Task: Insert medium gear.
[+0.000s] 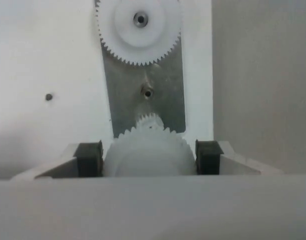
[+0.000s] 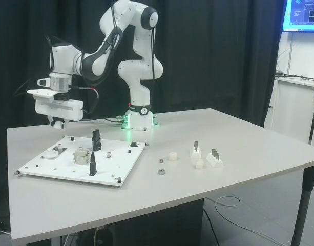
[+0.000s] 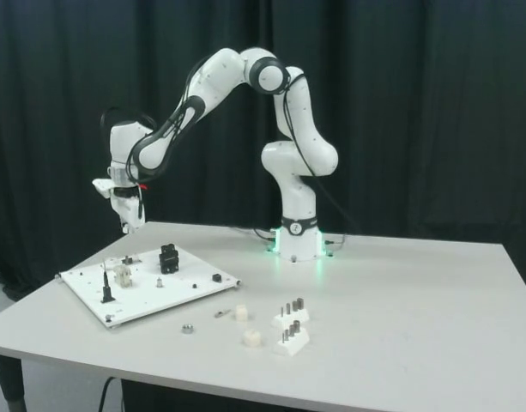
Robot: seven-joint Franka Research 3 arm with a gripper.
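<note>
In the wrist view my gripper (image 1: 149,157) is shut on the white medium gear (image 1: 149,150), with a black pad against each side of it. A smaller toothed hub (image 1: 149,120) shows beyond the gear's rim. Below the gear lies a grey metal plate (image 1: 167,95) with a bare peg (image 1: 148,93), set into the white board (image 1: 53,60). A large white gear (image 1: 139,30) sits on the far end of that plate. The room views show my gripper (image 2: 58,122) (image 3: 128,225) hovering above the back left part of the board (image 2: 116,164) (image 3: 194,283), apart from it.
Black fixtures (image 2: 96,139) and a black post (image 2: 92,165) stand on the board. To its right on the table lie a small white gear (image 2: 172,156), a nut (image 2: 161,170) and white blocks with pegs (image 2: 214,159). The arm's base (image 2: 138,115) is behind.
</note>
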